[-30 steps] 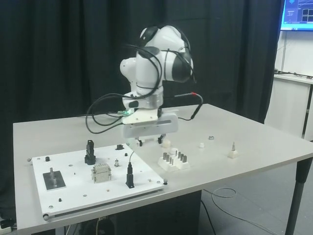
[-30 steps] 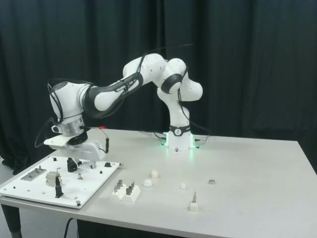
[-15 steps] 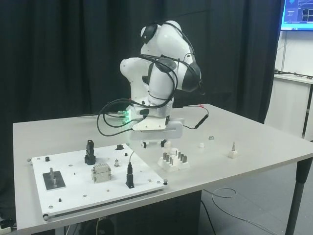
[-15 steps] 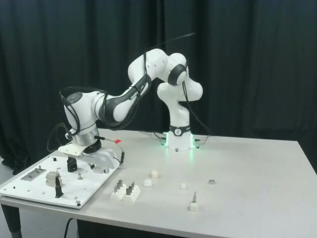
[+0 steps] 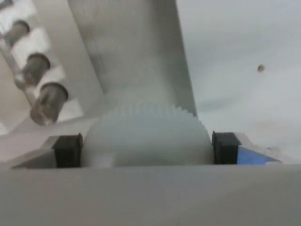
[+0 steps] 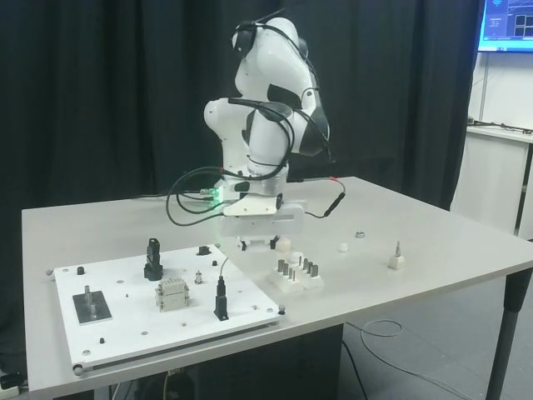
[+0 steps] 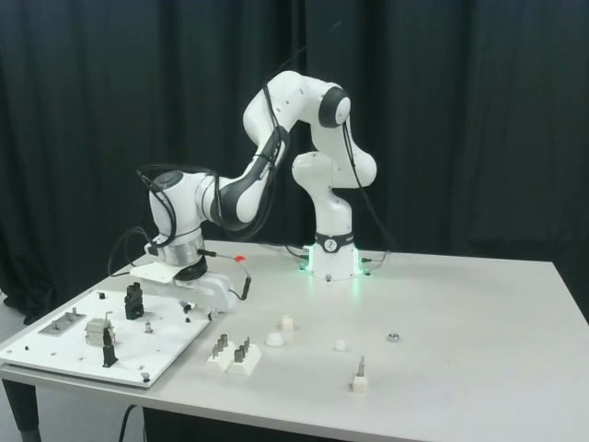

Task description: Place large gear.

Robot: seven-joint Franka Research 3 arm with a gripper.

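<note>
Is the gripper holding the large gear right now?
Yes, in the wrist view the large gear sits clamped between the black pads of the gripper.

My arm white w/ black joints; gear white, toothed rim; board white; table grey; curtain black.

white board, peg block, grey table

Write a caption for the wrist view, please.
Gripper shut on the large white gear, beside a block of pegs.
</note>
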